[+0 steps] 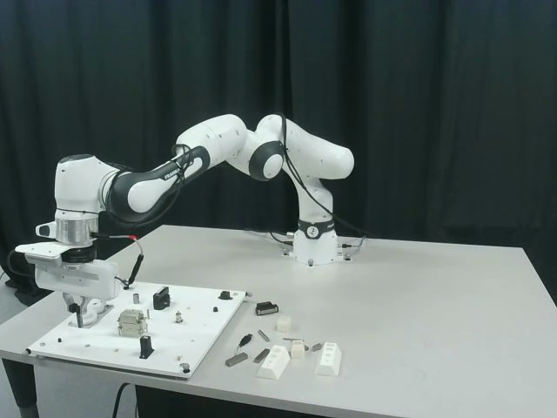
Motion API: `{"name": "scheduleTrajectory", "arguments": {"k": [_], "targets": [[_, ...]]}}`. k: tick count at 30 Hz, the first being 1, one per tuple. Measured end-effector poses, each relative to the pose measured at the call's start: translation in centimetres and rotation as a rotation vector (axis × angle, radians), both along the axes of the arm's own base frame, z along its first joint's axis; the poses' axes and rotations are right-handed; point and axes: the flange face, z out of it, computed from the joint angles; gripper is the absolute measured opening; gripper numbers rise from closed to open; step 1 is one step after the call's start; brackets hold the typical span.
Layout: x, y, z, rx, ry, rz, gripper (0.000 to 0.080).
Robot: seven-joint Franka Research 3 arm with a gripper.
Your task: Place round peg 3.
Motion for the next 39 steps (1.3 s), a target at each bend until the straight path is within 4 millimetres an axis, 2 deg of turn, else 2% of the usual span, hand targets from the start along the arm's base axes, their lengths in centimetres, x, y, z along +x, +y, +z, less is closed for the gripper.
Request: {"name": "scheduleTrajectory", "arguments": {"k": [27, 39], "targets": [[0.1, 0.4, 0.1, -0.004, 0.009, 0.006, 0.0109], [0.4, 2.7, 1.5, 0.057, 0.052, 0.028, 0.0109]]}}
